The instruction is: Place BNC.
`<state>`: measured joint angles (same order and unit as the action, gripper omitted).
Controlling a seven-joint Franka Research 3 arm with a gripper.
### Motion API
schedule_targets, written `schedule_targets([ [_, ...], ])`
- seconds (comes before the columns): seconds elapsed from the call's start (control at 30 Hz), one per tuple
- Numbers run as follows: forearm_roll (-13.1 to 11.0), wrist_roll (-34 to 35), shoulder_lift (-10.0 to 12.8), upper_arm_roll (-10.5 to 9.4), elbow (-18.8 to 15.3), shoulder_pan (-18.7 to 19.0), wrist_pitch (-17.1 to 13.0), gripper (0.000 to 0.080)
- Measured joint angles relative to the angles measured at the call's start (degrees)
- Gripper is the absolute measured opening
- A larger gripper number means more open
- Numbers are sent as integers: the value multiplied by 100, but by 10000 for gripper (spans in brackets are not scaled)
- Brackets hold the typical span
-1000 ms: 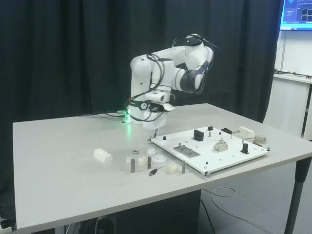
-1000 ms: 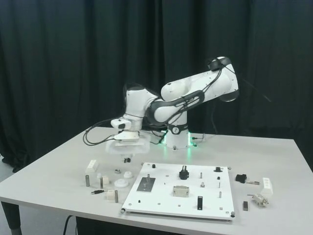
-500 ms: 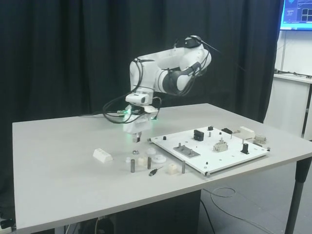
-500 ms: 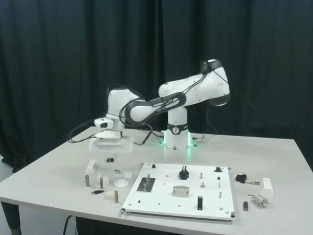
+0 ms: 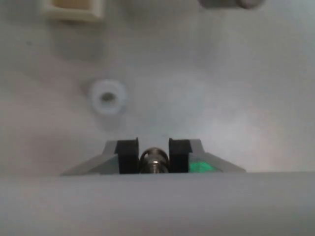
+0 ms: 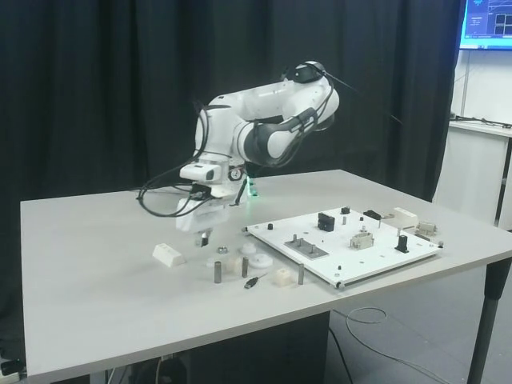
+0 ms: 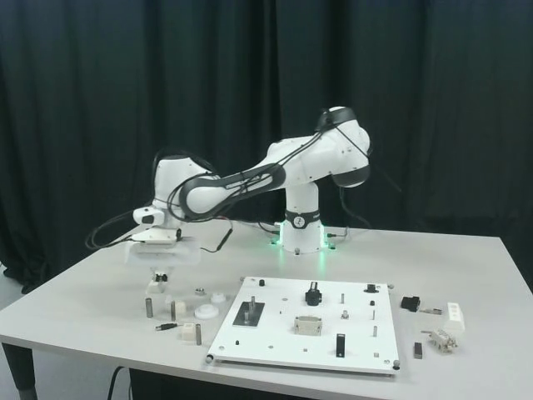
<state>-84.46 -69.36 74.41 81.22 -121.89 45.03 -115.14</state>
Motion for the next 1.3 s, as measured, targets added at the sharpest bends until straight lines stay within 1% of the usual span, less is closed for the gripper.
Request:
schedule_targets([
  [0.37, 2, -124, 26, -224, 701, -842, 192, 125],
  [0.7, 44, -189, 34, -486, 1173, -1417, 330, 125],
  [1.0, 138, -190, 34, -674, 1476, -1756, 442, 125],
  [1.3, 219, -196, 29, -788, 1699, -1961, 495, 125],
])
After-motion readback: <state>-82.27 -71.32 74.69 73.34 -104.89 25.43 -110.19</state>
